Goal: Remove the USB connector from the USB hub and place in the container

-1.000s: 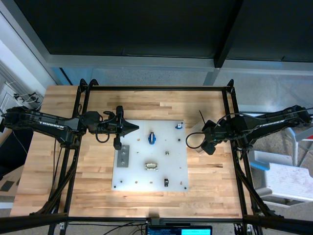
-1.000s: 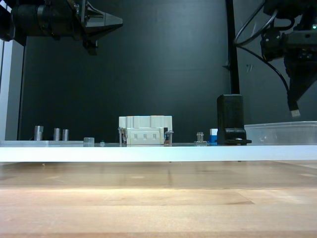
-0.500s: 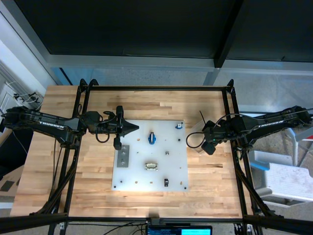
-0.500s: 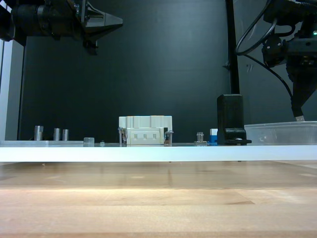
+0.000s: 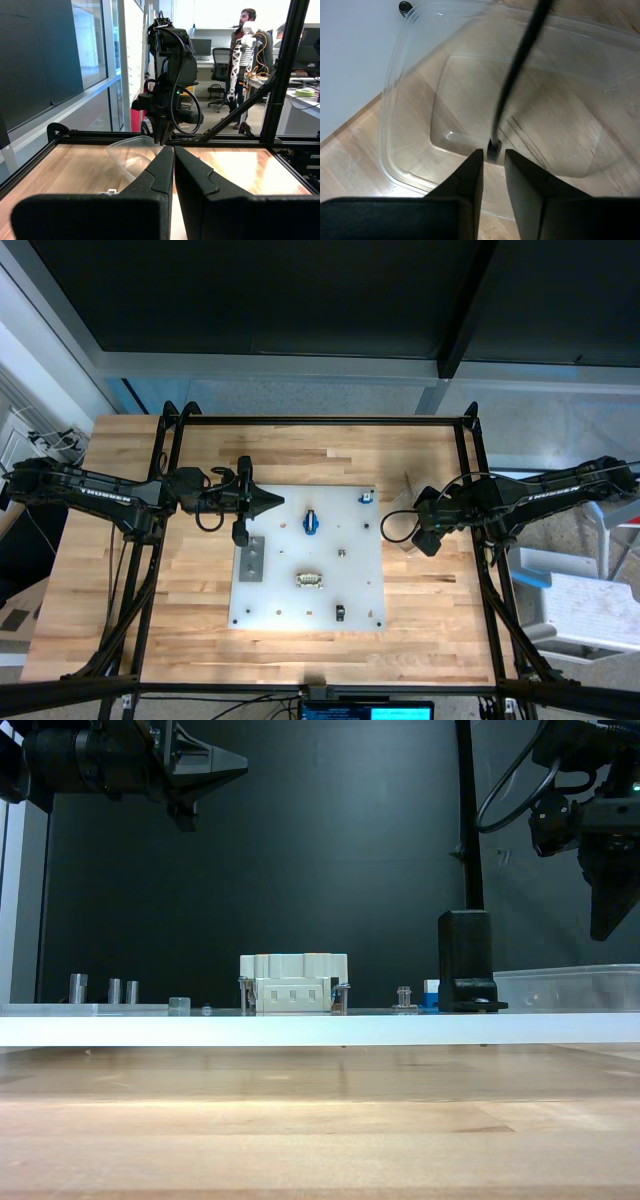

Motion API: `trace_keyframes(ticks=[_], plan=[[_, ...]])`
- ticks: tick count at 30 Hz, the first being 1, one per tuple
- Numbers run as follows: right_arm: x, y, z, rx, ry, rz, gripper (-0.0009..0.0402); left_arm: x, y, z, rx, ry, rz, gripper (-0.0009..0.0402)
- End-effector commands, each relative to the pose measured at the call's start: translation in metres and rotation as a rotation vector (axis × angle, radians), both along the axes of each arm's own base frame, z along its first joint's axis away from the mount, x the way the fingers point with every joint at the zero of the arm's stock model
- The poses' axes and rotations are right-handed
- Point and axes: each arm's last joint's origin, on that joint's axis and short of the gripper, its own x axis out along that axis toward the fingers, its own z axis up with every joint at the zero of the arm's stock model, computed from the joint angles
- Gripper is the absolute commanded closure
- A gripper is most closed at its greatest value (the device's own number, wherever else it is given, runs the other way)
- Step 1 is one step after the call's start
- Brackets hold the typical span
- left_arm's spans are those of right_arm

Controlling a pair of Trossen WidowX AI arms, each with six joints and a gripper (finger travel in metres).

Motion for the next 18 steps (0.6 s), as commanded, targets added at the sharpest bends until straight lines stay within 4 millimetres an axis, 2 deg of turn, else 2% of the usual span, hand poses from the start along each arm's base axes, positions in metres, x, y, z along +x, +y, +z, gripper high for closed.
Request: trace_keyframes(ticks=[1,10,18], plan=[[0.0002,0.0000,0.0001,-0.001,-0.002,0.000,0.0302,0.0000,0.0001,0.0000,0.000,0.000,0.000,0.0392],[0.0005,0.0001,0.0002,0.000,-0.005,0.000,0.0270,0.0000,0.0001,0.0000,0.000,0.000,0.000,0.0392],[0.0007,0.0002,0.0003,0.000,-0.007,0.001,0.0263,0.0001,0.0001,0.0000,0.000,0.000,0.000,0.0392]])
